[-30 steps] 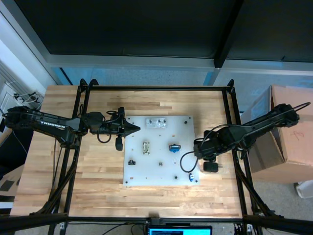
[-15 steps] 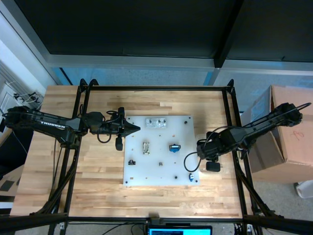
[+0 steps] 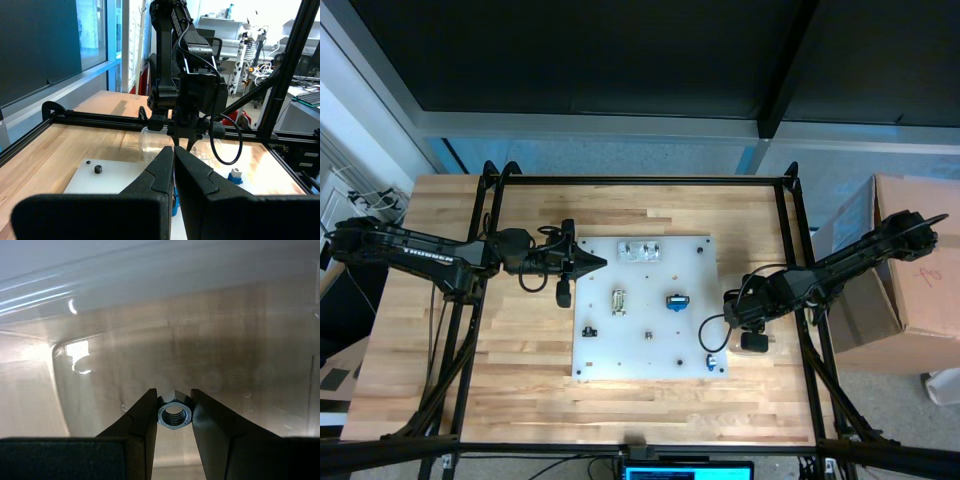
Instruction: Unfasten the M12 nut and place it in the container
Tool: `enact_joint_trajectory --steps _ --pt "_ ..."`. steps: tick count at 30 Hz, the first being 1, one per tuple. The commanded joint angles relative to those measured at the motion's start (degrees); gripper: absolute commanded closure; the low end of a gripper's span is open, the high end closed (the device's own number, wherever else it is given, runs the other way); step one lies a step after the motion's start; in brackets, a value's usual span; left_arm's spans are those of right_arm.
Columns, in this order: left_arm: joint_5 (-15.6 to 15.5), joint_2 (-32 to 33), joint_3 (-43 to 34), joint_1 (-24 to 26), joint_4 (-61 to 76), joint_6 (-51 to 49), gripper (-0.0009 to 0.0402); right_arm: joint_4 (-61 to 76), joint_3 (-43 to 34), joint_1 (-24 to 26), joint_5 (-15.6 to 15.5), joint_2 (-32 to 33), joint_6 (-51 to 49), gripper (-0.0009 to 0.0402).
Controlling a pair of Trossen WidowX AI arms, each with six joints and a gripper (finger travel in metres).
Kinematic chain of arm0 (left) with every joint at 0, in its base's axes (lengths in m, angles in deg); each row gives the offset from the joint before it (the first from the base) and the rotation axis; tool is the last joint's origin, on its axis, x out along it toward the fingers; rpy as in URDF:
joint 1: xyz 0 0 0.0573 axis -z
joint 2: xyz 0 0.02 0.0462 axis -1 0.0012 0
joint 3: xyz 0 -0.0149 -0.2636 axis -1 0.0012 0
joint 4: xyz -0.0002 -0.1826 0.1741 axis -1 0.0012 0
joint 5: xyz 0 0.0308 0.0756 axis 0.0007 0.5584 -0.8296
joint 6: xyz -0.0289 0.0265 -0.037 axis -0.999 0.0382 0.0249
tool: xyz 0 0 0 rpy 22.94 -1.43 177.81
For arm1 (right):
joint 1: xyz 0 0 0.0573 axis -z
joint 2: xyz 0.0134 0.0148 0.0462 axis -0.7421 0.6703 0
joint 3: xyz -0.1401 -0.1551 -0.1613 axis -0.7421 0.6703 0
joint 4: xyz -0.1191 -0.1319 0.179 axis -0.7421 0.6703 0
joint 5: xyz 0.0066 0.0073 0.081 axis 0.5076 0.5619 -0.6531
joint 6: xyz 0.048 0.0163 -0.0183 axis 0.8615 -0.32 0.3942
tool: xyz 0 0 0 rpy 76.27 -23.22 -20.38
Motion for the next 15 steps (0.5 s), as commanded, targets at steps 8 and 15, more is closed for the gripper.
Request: enact_joint_trajectory --steps 8,15 --pt "0.00 0.00 0.00 -0.02 0.00 0.02 0.0393 -0.17 -0.37 -0.02 0.04 0.02 2.19 0.0158" --pt "0.00 0.00 0.00 0.00 0.00 0.02 0.0393 -0.42 -0.37 -0.02 0.04 0.02 2.36 0.0114"
